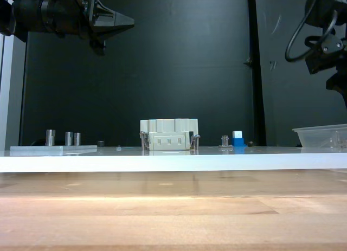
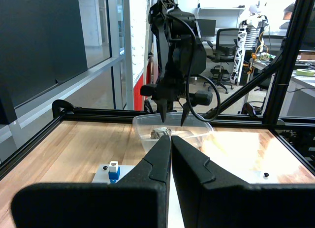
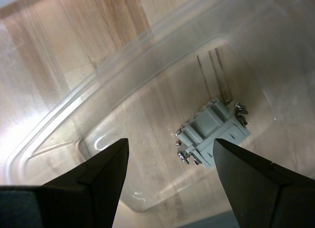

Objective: Remove the HAN10-E connector and place it in the container

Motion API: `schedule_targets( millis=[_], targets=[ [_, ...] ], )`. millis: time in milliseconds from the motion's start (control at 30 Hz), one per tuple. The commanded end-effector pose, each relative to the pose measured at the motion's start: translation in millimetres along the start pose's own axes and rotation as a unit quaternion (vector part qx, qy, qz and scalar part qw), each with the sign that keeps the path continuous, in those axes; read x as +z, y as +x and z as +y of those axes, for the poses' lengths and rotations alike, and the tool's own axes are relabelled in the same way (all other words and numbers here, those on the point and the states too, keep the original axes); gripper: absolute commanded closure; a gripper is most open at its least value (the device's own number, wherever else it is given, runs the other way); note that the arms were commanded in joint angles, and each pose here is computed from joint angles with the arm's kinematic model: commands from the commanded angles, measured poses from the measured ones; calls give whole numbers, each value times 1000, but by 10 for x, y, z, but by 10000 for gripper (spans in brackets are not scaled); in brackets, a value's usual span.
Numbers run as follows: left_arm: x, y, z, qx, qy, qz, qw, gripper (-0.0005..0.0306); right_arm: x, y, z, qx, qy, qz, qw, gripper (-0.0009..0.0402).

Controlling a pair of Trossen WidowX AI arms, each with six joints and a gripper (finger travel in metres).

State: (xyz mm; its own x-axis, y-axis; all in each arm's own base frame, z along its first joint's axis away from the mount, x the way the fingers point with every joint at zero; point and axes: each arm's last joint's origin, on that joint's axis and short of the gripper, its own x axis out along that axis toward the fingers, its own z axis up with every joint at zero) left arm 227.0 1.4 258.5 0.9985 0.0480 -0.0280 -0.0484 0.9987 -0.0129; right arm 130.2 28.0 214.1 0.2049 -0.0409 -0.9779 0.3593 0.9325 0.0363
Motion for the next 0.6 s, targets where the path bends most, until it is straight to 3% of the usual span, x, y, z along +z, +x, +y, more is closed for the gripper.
schedule_targets(
  millis=[33, 300, 600],
  targets=[
    [0, 0, 1, 0, 0, 0, 1000, 300, 28, -77, 11, 4, 1, -6, 1000, 153],
    [0, 0, 1, 0, 0, 0, 1000, 300, 74, -239, 25, 10, 2, -15, 1000, 153],
    [0, 0, 0, 0, 0, 0, 1000, 300, 75, -242, 26, 10, 2, -15, 1000, 153]
  ],
)
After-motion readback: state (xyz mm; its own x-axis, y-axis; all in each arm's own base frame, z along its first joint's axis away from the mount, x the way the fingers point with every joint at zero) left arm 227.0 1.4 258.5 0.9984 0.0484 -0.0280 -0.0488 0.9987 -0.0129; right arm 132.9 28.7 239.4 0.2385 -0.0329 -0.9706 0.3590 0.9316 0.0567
